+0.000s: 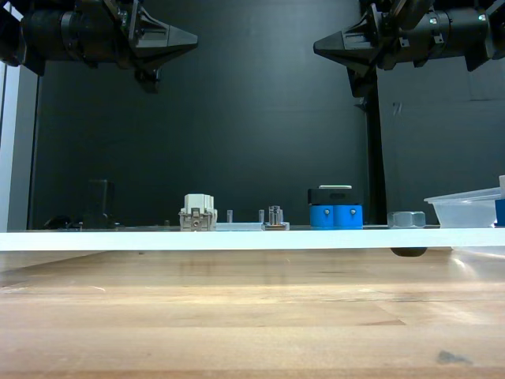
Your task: Unfasten the M12 fastener and place in the container
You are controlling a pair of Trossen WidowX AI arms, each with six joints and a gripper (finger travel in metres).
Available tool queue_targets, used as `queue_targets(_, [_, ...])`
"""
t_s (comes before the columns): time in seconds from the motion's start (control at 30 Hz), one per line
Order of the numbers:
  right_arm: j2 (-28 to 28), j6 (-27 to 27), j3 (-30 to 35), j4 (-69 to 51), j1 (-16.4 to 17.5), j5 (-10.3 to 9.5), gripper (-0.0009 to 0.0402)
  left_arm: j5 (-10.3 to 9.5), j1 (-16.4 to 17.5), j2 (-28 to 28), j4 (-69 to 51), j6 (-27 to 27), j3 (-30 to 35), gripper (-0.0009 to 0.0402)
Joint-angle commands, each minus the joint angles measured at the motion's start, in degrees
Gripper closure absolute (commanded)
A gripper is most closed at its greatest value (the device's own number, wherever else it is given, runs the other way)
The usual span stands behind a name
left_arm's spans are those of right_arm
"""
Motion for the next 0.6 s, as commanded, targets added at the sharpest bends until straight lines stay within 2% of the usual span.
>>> queue_targets(0.03, [0.0,-0.4,0.0,3.4,0.2,0.04,0.0393,0.00,0.0,0.0,0.0,0.0,0.0,0.0393])
queue_targets(0.43, [0.0,0.3,0.1,3.3,0.2,0.04,0.0393,0.00,0.0,0.0,0.0,0.0,0.0,0.0393])
queue_targets(0.6, [0.2,1.7,4.7,-8.0,0.9,0.15,0.0393,0.00,0.0,0.0,0.0,0.0,0.0,0.0393])
